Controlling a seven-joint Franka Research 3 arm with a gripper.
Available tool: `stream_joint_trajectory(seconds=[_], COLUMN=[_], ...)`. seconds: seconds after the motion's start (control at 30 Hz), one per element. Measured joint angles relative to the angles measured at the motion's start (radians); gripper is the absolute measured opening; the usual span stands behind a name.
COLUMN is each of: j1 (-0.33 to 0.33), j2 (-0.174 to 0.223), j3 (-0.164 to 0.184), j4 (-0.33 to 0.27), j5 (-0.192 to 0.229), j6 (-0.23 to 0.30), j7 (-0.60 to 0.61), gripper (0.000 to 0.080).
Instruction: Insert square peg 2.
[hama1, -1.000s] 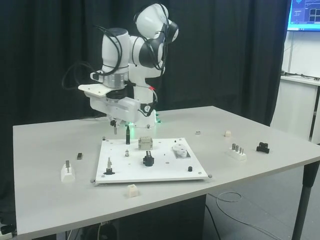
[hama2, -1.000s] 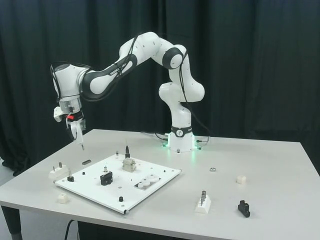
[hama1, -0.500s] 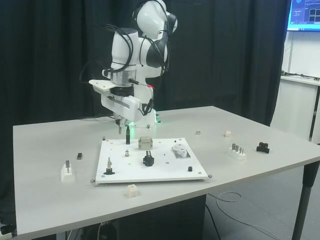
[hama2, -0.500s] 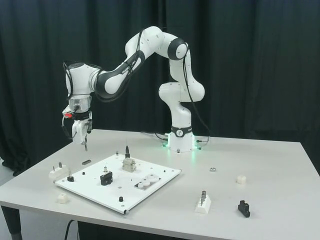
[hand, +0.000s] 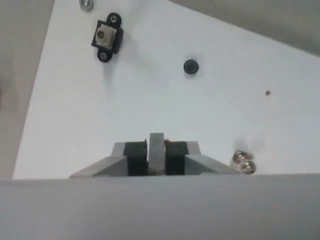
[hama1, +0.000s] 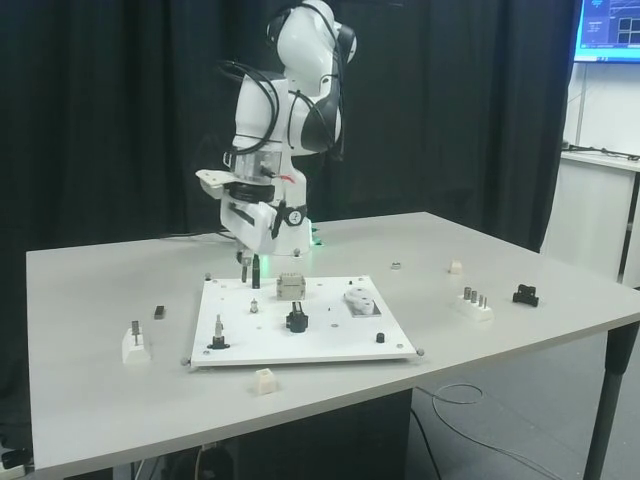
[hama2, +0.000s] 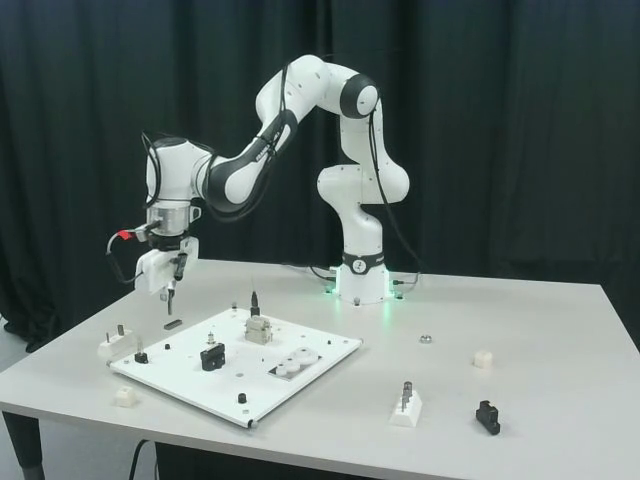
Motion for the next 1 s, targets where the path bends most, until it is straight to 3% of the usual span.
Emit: stream_joint_trajectory(seconds=[0.2, 0.6, 1.0], j1=[0.001, 0.0, -0.011], j2=[0.002, 0.018, 0.044], j3=[0.007, 0.016, 0.021], j4=[-0.013, -0.018, -0.018], j5=[0.0, 0.014, 0.118], j6=[0.028, 0.049, 0.05], j7=[0.137, 0.274, 0.292], gripper=[0.0071, 0.0071, 0.0071])
